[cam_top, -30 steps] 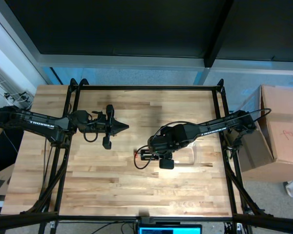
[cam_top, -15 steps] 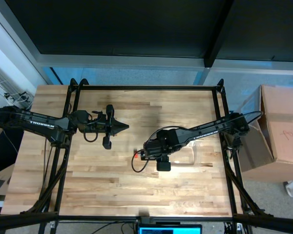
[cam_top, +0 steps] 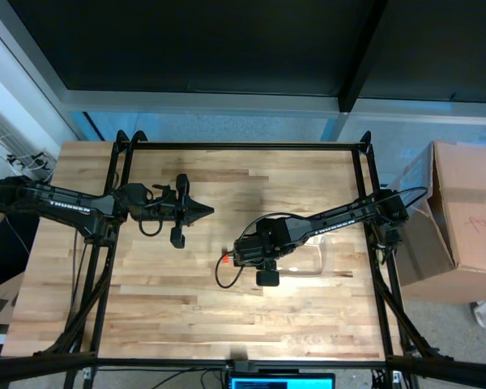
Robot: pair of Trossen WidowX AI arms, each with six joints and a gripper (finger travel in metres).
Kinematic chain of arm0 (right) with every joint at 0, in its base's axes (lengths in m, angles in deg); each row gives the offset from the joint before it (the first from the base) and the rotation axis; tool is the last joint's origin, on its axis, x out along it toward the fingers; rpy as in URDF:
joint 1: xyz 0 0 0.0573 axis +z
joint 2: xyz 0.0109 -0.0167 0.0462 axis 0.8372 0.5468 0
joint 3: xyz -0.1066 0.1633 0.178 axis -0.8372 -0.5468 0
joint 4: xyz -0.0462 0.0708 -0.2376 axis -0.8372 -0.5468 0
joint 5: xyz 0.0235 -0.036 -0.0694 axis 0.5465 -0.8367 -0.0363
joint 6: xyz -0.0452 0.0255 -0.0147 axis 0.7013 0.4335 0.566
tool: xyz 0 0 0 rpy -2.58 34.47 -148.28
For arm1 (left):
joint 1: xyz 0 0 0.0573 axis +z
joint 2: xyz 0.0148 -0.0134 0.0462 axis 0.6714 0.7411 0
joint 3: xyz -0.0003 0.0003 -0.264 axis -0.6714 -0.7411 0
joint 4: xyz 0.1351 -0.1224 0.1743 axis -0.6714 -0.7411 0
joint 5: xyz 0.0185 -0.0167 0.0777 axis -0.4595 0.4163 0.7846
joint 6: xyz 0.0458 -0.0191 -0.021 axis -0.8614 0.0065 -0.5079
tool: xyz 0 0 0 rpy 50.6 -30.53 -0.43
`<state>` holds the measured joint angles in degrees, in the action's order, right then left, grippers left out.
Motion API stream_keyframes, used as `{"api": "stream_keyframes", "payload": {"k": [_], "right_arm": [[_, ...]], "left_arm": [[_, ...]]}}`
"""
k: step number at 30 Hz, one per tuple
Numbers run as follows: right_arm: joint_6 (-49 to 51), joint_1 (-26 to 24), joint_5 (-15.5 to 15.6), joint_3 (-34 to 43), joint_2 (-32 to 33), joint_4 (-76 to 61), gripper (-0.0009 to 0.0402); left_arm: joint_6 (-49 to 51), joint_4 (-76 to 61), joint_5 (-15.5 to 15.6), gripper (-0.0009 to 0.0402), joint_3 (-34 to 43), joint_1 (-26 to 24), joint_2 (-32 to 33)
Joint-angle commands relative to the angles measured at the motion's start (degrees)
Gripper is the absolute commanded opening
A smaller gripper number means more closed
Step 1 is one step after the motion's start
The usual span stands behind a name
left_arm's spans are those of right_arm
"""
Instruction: Remove the USB-C connector from the USB-C receptacle and place in the container
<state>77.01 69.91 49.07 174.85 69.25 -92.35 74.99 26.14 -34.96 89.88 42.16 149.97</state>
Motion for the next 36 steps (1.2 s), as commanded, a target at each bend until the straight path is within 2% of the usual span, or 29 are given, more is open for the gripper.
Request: {"api": "stream_keyframes", "payload": {"k": [1,5,8,11,25,36], "right_arm": [[-0.02,-0.07,-0.04,0.00,-0.26,-0.35,0.0087],[0.00,-0.11,-1.57,0.00,-0.31,-0.35,0.0036],[0.46,-0.20,-1.53,0.00,-0.31,-0.37,-0.0005],[0.48,-0.20,-1.53,0.00,-0.31,-0.37,0.0008],[0.48,-0.35,-1.46,0.00,-0.76,-0.35,0.0000],[0.50,-1.20,-1.49,0.00,-3.69,-0.44,0.0000]], "left_arm": [[0.00,0.02,0.00,0.0000,0.02,0.02,0.02],[0.00,0.02,0.00,0.0000,0.02,0.02,0.02],[0.00,0.02,0.00,0.0000,0.02,0.02,0.02],[0.00,0.02,0.00,0.0000,0.02,0.00,0.02],[0.00,0.02,0.00,0.0000,0.02,0.02,0.02],[0.00,0.02,0.00,0.0000,0.02,0.02,0.02]]}}
